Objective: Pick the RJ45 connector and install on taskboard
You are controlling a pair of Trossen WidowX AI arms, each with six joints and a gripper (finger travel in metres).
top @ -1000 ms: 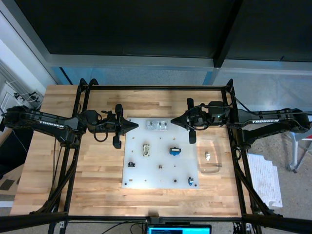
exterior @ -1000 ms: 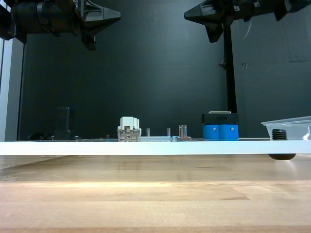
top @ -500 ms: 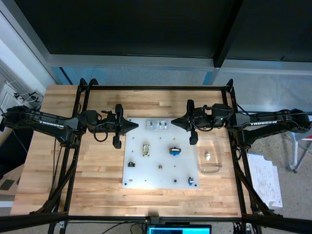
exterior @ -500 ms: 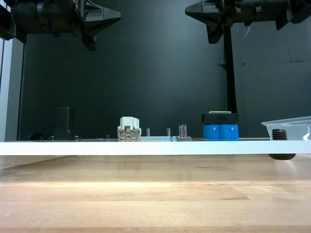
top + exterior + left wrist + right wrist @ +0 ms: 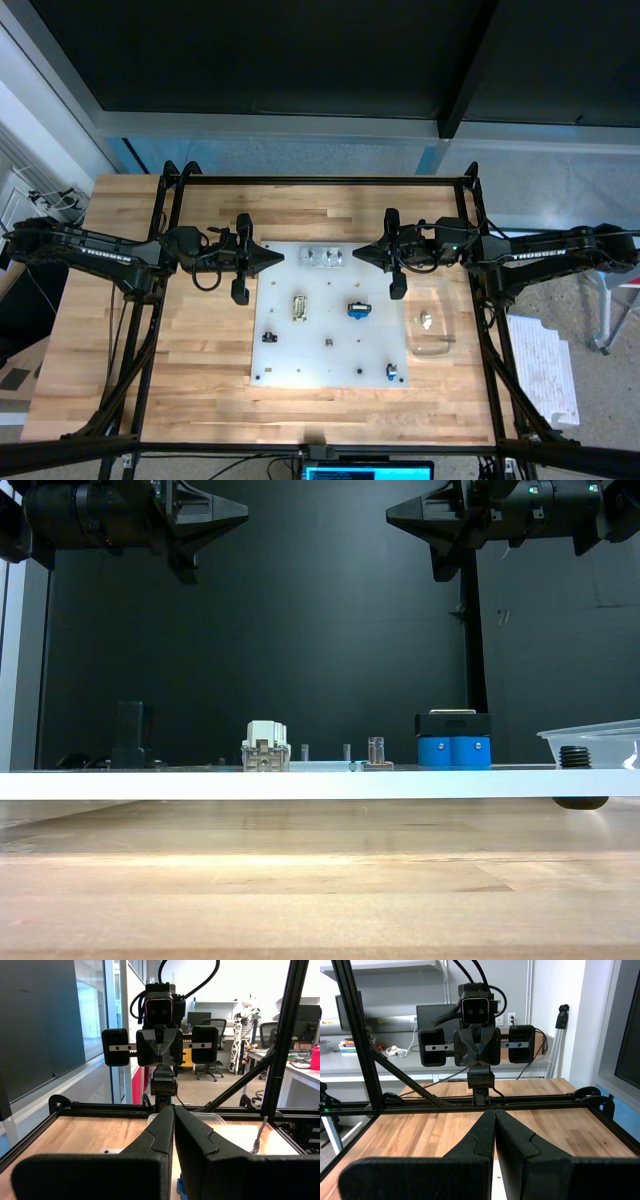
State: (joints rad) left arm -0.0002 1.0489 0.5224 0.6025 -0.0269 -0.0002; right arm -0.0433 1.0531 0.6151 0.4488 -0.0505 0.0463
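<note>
Currently: both pincers closed on nothing, connector not located

Right gripper (image 5: 357,252) hangs high over the white board's (image 5: 310,355) far right edge; its wrist view shows the fingers (image 5: 481,1146) pressed together, nothing between. Left gripper (image 5: 279,258) mirrors it at the far left, also closed, empty. Connector: cannot tell where. Pale block (image 5: 427,321) sits in the clear tray (image 5: 445,345), no cable seen running off it; blue jack (image 5: 391,374) at the board's near right corner shows a pale top, not decisive. Handling, judged: light; clear plug body slippery, latch tab fragile; grey cable limp, will drag. Best held across the grey boot's sides, plug end free. Its look cannot be made out here.
</note>
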